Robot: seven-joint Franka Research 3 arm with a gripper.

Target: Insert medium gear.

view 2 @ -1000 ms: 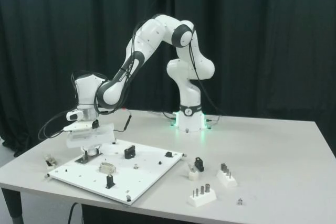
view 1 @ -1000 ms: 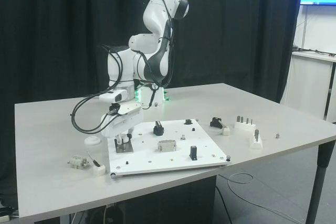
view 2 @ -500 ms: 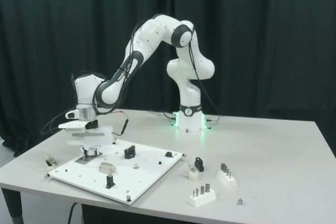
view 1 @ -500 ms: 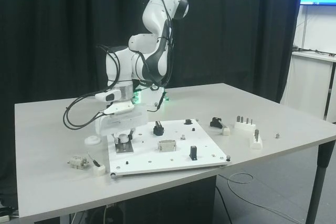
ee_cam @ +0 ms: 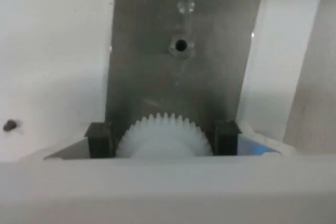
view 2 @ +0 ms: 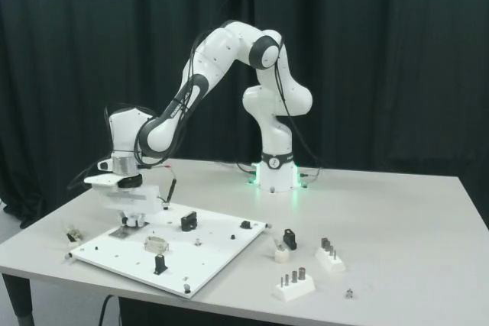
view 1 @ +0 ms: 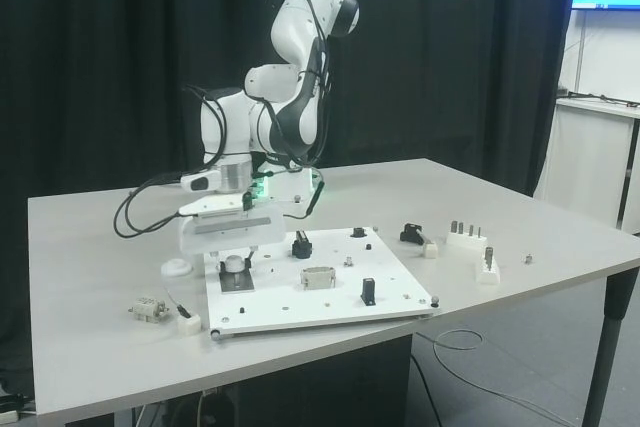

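Held gear point(ee_cam: 165, 136) between black fingers point(ee_cam: 98, 139) over grey plate point(ee_cam: 181, 85). Hung near white board's point(view 1: 330, 307) edge.

Even light from above fell on the surface point(view 1: 120, 237), leaving only faint, soft shadows under the white board point(view 1: 330, 302). The black curtain point(view 2: 397, 59) behind stayed dark and flat. A green glow lit the arm's base point(view 2: 276, 181). In the wrist view the grey plate point(ee_cam: 181, 72) was dim and soft, and the near white edge was badly out of focus.
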